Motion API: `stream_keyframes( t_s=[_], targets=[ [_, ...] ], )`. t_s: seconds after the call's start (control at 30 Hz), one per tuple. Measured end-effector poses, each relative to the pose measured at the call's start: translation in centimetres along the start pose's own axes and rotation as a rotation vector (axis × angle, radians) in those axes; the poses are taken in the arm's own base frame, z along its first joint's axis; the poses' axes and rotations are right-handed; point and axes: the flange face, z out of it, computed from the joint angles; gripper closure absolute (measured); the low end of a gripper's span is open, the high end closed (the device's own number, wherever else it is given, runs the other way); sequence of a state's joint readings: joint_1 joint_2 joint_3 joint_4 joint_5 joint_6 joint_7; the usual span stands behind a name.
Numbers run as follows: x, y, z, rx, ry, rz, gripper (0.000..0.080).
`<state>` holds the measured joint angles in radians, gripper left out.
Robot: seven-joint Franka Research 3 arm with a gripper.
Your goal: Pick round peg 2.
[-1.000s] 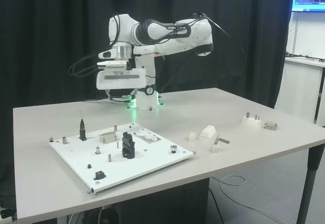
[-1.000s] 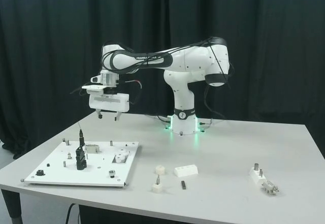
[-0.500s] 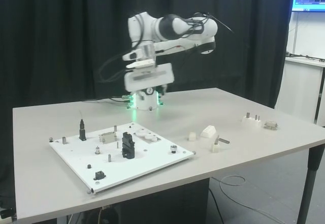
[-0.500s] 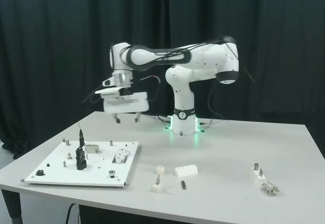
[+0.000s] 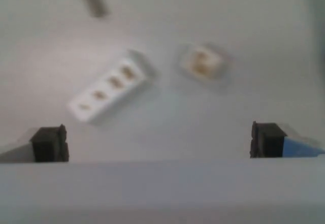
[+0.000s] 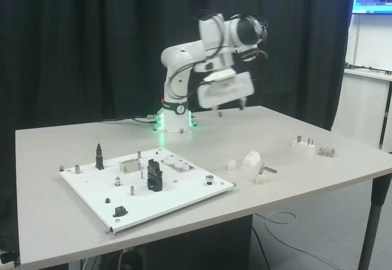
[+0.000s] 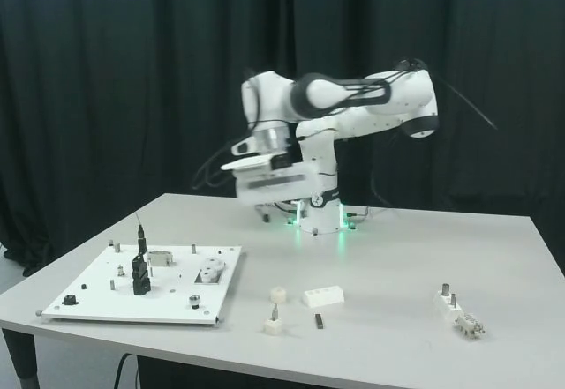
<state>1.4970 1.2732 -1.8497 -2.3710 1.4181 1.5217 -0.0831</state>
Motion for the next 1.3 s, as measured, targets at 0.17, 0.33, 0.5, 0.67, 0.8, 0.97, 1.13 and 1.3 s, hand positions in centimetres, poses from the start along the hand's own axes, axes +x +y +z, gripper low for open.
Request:
stream_keyframes(
  t_s=[0.17,0.33,0.5,0.67,0.8,0.97,1.13,1.3],
  targets=[
    [-3.9,-5.3,1.3,0.005,0.002,-0.03,0.0003],
    [-7.8,-10.8,2.7,-0.004,0.029,-0.119,0.0003],
    [-11.4,-15.5,4.0,-0.017,0.067,-0.184,0.0003],
    [-14.4,-19.5,5.3,-0.033,0.099,-0.227,0.0003],
    [-16.9,-22.5,6.1,-0.048,0.121,-0.261,0.0003],
    [-20.0,-25.5,7.2,-0.081,0.136,-0.307,0.0003],
    [-23.0,-27.6,8.4,-0.118,0.13,-0.344,0.0003],
    [-25.5,-28.6,9.8,-0.165,0.093,-0.354,0.0003]
  ],
)
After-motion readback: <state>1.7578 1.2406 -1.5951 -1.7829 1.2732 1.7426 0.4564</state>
